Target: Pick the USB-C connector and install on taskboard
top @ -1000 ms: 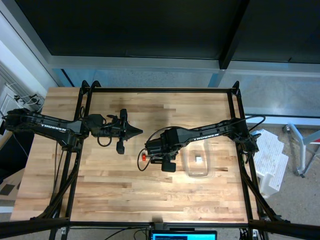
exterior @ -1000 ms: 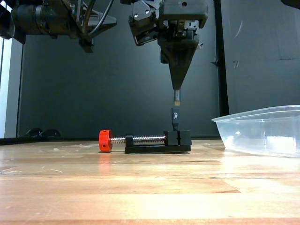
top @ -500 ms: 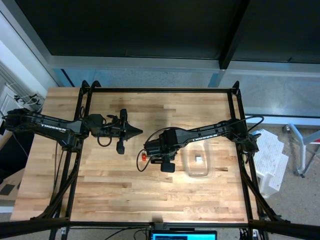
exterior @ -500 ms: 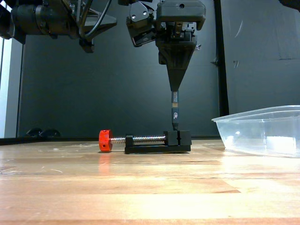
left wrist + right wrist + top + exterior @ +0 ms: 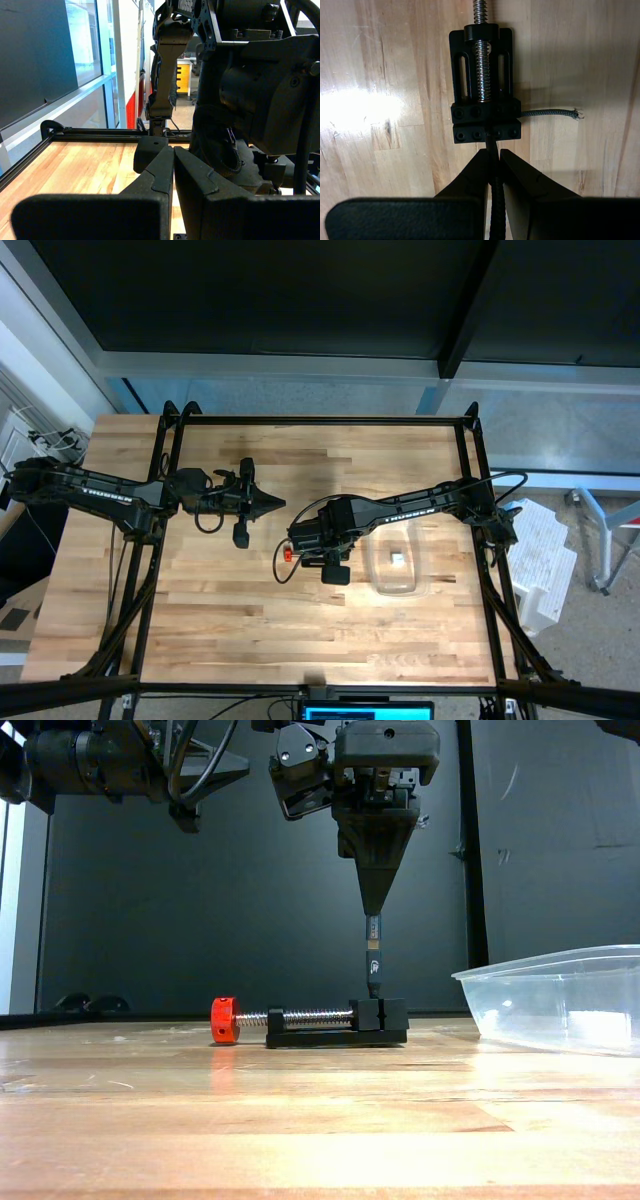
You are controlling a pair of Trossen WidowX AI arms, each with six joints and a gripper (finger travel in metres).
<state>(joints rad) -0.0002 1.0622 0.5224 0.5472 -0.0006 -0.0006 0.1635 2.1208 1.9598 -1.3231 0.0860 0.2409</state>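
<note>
The taskboard [image 5: 383, 1019] is a small black clamp block with a red-orange knob [image 5: 225, 1020] and a spring screw, lying mid-table. A thin upright pin [image 5: 372, 976] rises from its right end. My right gripper [image 5: 372, 912] points straight down over that pin, shut on the USB-C connector [image 5: 372, 932], whose lower tip meets the pin's top. In the right wrist view the fingers [image 5: 479, 165] pinch the dark connector [image 5: 492, 146] just before the taskboard [image 5: 461, 75]. My left gripper [image 5: 272, 503] hovers shut and empty, up and to the left.
A clear plastic tray [image 5: 379, 581] lies right of the taskboard with a small white cube [image 5: 397, 557] inside. A frayed dark cord [image 5: 552, 113] sticks out from the board's side. A black frame [image 5: 320, 421] borders the table.
My right gripper came down and slightly left, closing the gap between the held connector and the upright pin. Nothing has moved in the last half second. The left arm is still.
</note>
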